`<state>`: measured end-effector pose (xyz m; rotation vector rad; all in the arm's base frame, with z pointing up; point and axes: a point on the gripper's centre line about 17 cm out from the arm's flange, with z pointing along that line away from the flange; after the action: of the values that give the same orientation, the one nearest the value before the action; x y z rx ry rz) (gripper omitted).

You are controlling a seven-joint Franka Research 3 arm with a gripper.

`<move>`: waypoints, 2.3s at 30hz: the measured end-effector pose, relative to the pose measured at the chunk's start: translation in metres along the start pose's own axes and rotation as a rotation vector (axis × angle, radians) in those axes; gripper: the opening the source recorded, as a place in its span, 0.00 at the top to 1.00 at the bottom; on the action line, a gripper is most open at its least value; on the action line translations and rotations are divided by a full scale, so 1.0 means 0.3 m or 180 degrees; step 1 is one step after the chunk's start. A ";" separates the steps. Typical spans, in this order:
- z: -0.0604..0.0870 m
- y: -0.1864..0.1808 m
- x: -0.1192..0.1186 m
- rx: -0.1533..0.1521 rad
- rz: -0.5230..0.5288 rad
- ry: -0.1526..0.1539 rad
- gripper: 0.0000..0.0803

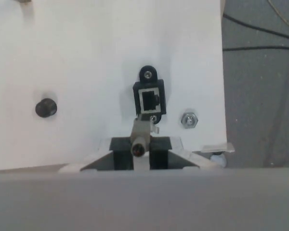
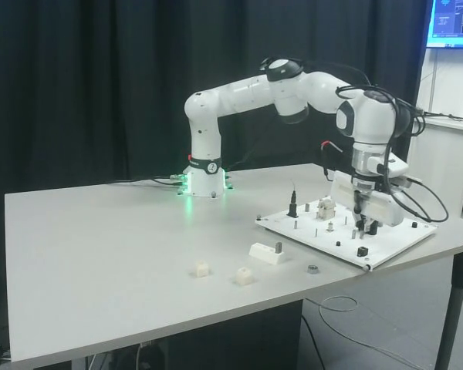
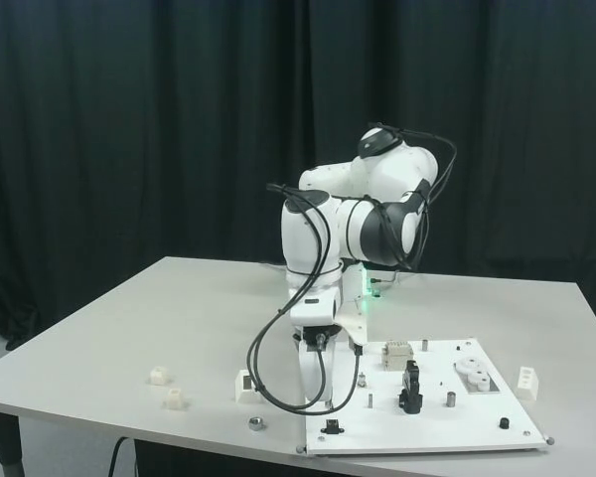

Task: Insert Ethernet.

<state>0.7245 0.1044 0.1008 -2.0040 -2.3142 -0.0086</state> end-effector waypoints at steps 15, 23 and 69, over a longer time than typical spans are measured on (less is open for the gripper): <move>0.047 -0.002 0.028 0.0022 -0.0027 0.0149 0.92; 0.060 -0.001 0.031 0.0024 -0.0027 0.0165 0.92; 0.088 0.014 0.007 -0.0020 0.0013 0.0190 0.92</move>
<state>0.7268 0.1086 0.0745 -1.9831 -2.2771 -0.0744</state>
